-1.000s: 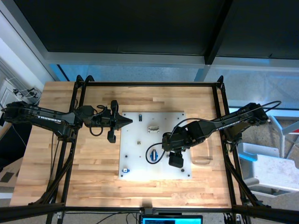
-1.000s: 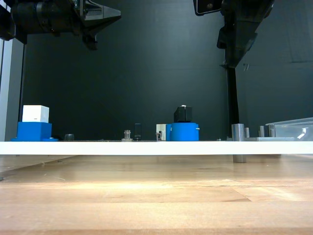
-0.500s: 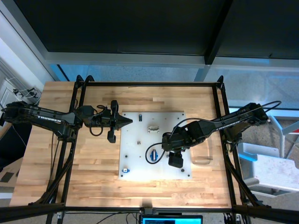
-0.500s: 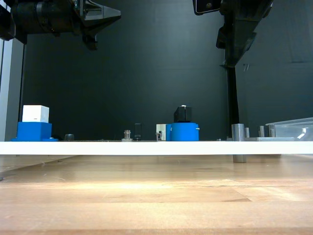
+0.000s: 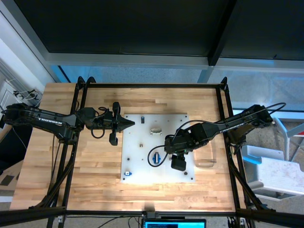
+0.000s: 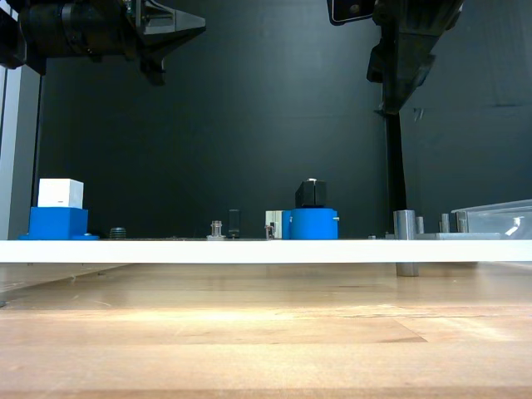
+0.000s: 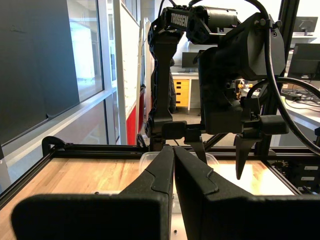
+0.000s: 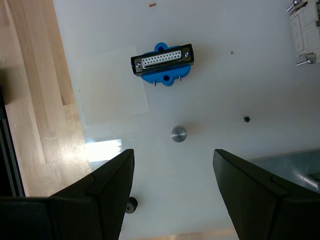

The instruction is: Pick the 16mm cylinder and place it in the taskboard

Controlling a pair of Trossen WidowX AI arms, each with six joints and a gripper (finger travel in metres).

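Right wrist view puts the right gripper (image 8: 173, 151) well above the taskboard (image 8: 225, 75), jaws spread wide and holding nothing. The cylinder (image 8: 178, 133) stands upright in a hole of the taskboard, below the gap between the fingers. In the low view its lower end seems to show under the plate, so I judge it seated, and the step in hand is clearing away. To do that well, keep the jaws apart and lift straight up before swinging out toward the tray (image 5: 205, 159), so neither finger brushes the cylinder. Checking that it stands square would be worthwhile before parking. The left gripper (image 7: 173, 152) hangs high by the taskboard's left edge, jaws pressed together and empty.

Count: 2 arms, 2 grippers, 1 taskboard, 1 cylinder in its hole, 1 blue fitting (image 8: 161, 63) with a pin socket, 1 clear tray. The low view adds 1 blue block (image 6: 58, 223) topped by 1 white cube (image 6: 61, 193), and 1 blue round base (image 6: 312, 224).
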